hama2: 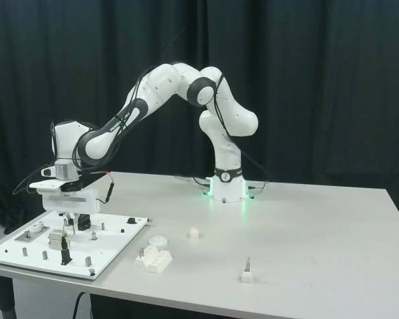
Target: Insert square peg 1.
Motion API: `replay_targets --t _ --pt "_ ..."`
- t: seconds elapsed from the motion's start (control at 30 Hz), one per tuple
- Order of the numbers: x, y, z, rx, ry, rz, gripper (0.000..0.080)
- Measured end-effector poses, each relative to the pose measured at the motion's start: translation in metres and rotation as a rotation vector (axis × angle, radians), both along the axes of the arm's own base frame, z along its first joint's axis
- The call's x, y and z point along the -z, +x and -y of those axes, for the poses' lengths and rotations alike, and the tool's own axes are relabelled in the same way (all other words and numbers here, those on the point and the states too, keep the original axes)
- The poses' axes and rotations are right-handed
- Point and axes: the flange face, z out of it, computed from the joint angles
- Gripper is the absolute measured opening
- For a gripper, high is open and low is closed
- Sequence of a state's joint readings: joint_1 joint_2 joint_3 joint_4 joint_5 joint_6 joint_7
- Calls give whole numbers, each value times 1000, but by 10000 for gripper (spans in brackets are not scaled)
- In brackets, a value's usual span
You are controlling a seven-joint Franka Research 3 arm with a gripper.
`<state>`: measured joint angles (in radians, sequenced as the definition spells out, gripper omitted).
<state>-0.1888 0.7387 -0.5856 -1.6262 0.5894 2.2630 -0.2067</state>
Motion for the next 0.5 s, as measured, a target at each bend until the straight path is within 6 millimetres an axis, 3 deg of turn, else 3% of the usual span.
replay_targets --t 0.5 --pt "4 1 1 22 -1 23 29"
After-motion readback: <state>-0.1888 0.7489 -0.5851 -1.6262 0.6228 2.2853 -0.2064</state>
